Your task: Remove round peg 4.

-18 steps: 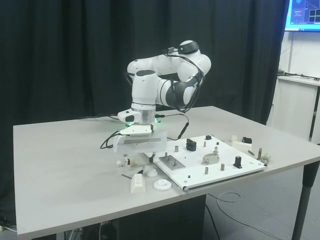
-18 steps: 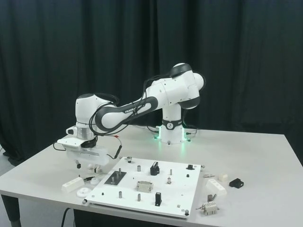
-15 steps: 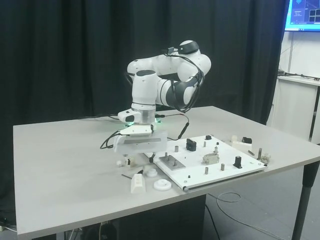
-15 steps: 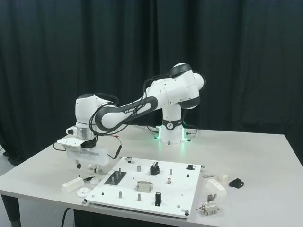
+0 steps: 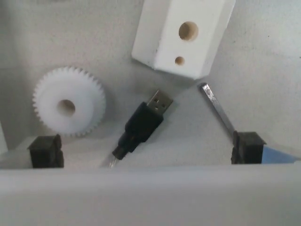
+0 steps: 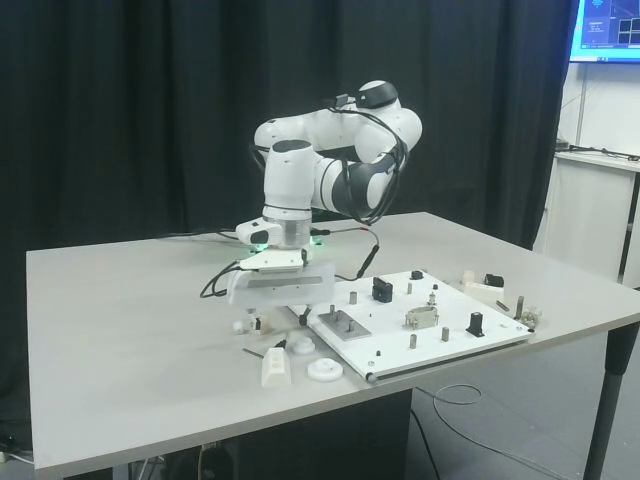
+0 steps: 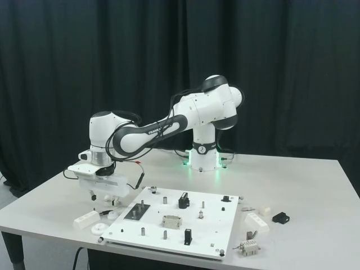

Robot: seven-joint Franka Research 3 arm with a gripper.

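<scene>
My gripper (image 5: pixel 146 149) hangs open just above the table, its two black fingertips (image 5: pixel 45 151) set wide apart. A thin grey metal peg (image 5: pixel 216 109) lies flat on the table, one end right by one fingertip; nothing is held. Between the fingers lies a black USB plug (image 5: pixel 141 125). In the room views the gripper (image 6: pixel 281 318) (image 7: pixel 104 198) hovers low beside the near-left corner of the white board (image 6: pixel 440 345) (image 7: pixel 216 225).
A white gear (image 5: pixel 69 107) and a white block with two holes (image 5: pixel 183 35) lie close under the gripper. The block (image 6: pixel 275 368) and gear (image 6: pixel 324 371) sit near the table's front edge. The board carries several upright pegs and black and grey parts. Loose parts lie past its far side (image 7: pixel 256 220).
</scene>
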